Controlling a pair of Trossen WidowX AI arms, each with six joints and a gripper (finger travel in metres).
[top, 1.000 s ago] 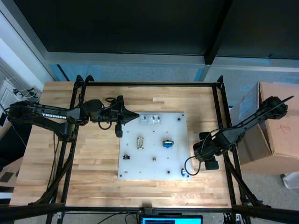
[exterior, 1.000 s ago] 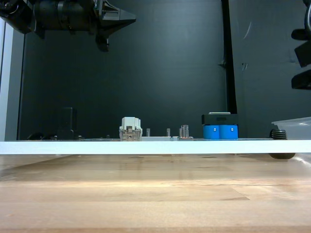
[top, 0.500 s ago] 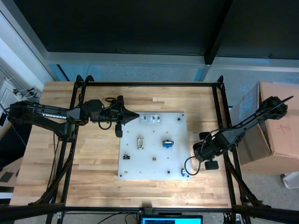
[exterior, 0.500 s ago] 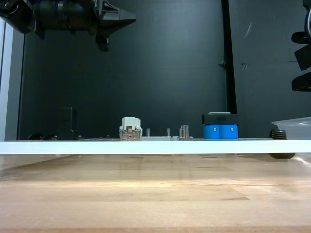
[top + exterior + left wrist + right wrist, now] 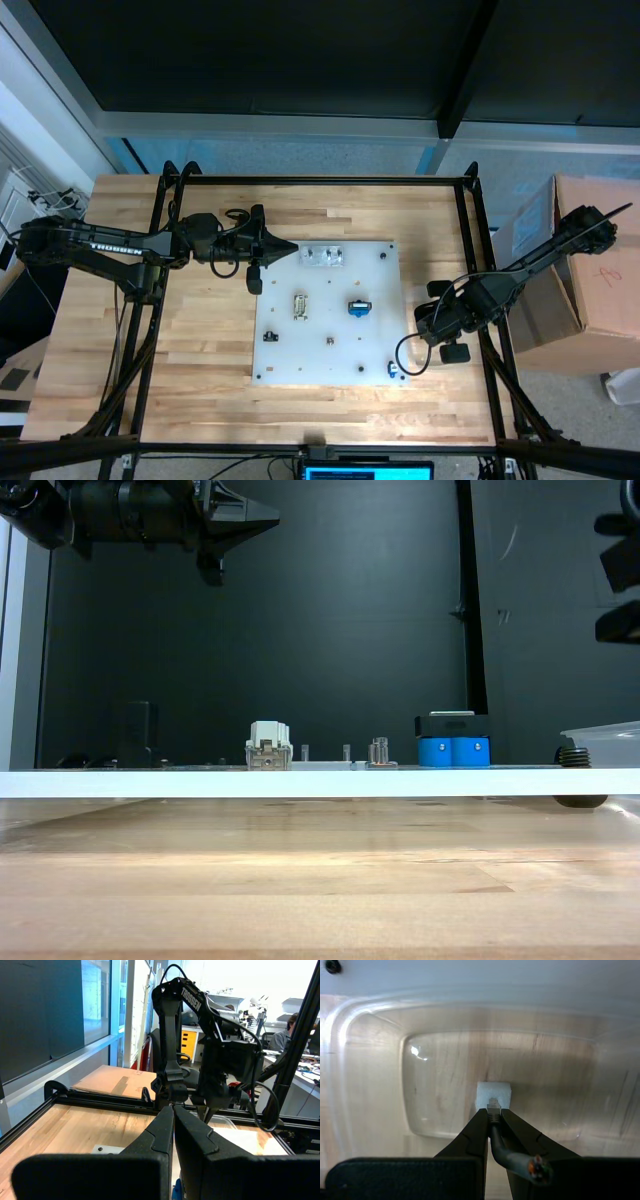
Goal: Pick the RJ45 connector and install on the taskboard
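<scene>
The RJ45 connector (image 5: 493,1105) is a small clear plug on a short dark cable stub (image 5: 519,1162). My right gripper (image 5: 493,1112) is shut on it. It hangs just above a white foam block (image 5: 493,1094) inside a clear tray (image 5: 375,1075). In the high view the right gripper (image 5: 443,322) sits off the right edge of the white taskboard (image 5: 300,350). My left gripper (image 5: 288,246) hovers at the board's far left corner, shut with nothing in it, its fingers (image 5: 165,1130) pressed together. It is high above the board in the low view (image 5: 262,522).
On the board stand a white connector block (image 5: 268,750), a blue part (image 5: 453,750), a metal fitting (image 5: 323,257) and small pegs. A black frame rail (image 5: 480,250) runs beside the right arm. A cardboard box (image 5: 590,270) sits beyond the table's right edge.
The right gripper has risen a little in the low view, still holding the RJ45 connector. The left arm has not moved.
</scene>
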